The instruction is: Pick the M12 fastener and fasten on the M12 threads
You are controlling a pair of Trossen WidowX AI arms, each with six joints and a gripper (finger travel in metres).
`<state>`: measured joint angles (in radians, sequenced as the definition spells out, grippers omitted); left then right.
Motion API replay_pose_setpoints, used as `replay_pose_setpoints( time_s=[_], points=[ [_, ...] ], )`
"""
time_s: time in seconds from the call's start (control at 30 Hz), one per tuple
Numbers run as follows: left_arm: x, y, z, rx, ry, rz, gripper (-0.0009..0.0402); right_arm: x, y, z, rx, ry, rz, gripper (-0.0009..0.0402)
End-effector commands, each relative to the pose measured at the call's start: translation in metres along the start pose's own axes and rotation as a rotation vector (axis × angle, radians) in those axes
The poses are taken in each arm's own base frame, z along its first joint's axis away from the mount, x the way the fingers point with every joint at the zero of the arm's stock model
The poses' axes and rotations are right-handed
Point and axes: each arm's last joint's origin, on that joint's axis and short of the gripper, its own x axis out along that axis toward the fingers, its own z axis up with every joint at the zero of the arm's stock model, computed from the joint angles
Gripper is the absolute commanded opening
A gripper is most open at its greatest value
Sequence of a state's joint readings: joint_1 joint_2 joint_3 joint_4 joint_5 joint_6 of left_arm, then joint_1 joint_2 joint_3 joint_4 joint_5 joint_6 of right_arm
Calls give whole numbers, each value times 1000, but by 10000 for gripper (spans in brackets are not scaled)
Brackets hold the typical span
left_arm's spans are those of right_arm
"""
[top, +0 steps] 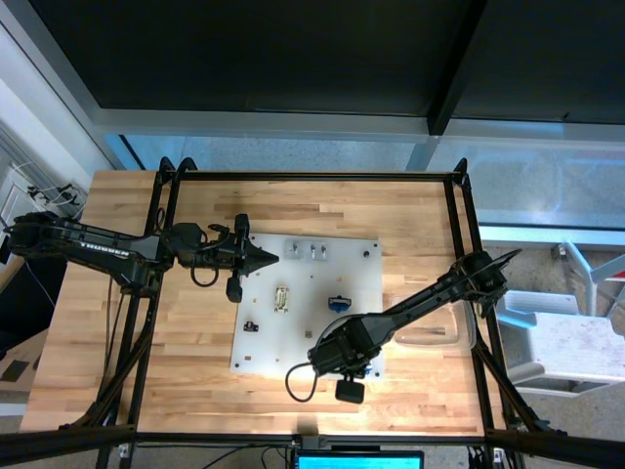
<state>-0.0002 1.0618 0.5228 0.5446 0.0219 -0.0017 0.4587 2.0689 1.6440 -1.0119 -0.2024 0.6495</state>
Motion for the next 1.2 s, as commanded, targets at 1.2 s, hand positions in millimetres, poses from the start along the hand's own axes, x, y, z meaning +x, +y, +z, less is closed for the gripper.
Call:
replay_pose_setpoints(
  time_s=[1.2],
  points=[
    [0,0,0,0,1,0,0,-69,2,-18,-11,-271,-54,0]
  ],
)
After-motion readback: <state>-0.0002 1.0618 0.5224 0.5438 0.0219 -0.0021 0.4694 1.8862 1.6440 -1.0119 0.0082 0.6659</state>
